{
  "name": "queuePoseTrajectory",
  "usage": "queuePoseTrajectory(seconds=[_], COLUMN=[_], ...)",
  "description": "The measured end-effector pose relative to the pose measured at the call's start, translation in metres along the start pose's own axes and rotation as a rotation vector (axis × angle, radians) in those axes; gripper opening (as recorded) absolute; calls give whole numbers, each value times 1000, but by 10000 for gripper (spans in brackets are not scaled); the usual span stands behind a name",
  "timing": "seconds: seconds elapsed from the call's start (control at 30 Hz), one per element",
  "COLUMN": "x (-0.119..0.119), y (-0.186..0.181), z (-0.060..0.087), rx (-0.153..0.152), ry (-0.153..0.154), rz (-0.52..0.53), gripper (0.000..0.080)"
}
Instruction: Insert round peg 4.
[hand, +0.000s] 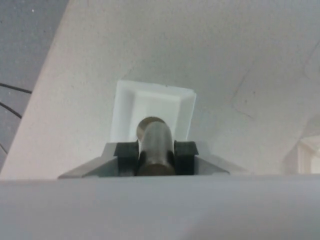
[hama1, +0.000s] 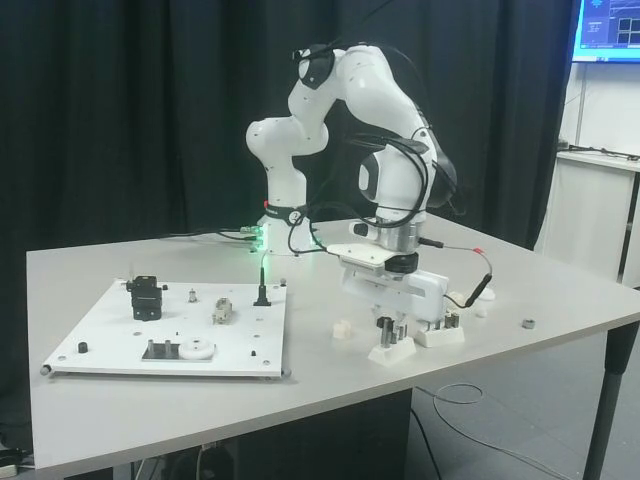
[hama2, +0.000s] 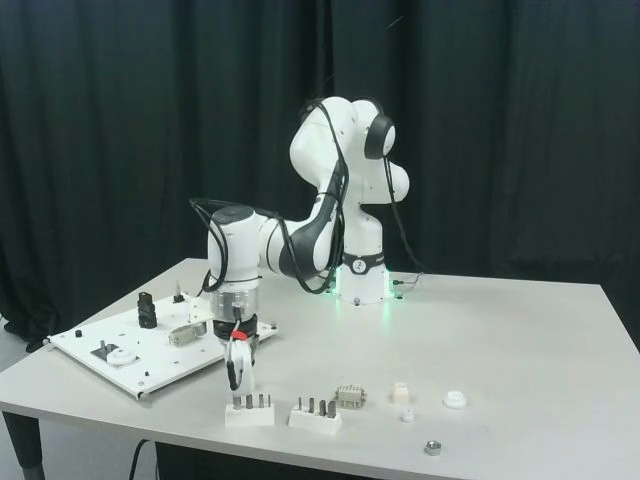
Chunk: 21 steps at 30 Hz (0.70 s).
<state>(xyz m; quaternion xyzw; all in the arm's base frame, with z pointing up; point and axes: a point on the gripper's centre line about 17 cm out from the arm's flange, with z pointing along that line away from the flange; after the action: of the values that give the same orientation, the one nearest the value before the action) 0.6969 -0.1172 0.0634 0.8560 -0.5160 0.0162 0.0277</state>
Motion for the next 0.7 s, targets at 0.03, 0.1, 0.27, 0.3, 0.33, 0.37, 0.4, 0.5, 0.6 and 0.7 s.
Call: queuePoseTrajectory(seconds=[0.03, 0.1, 0.27, 0.3, 0.33, 0.37, 0.4, 0.5, 0.6, 0.7], x=[0, 0, 1, 1, 1, 1, 1, 2, 2, 2], y=[0, 0, 0, 0, 0, 0, 0, 0, 0, 0], z=[-1, -4, -7, -7, -8, -8, -8, -8, -9, -9], rx=[-1, -2, -4, -5, -6, -6, -7, -7, -7, -8], ry=[-1, -3, -6, -6, -7, -7, -7, -7, -6, -6], rz=[0, -1, -1, -1, -1, -1, -2, -2, -2, -3], gripper=[145, 145, 145, 145, 145, 145, 145, 145, 145, 145])
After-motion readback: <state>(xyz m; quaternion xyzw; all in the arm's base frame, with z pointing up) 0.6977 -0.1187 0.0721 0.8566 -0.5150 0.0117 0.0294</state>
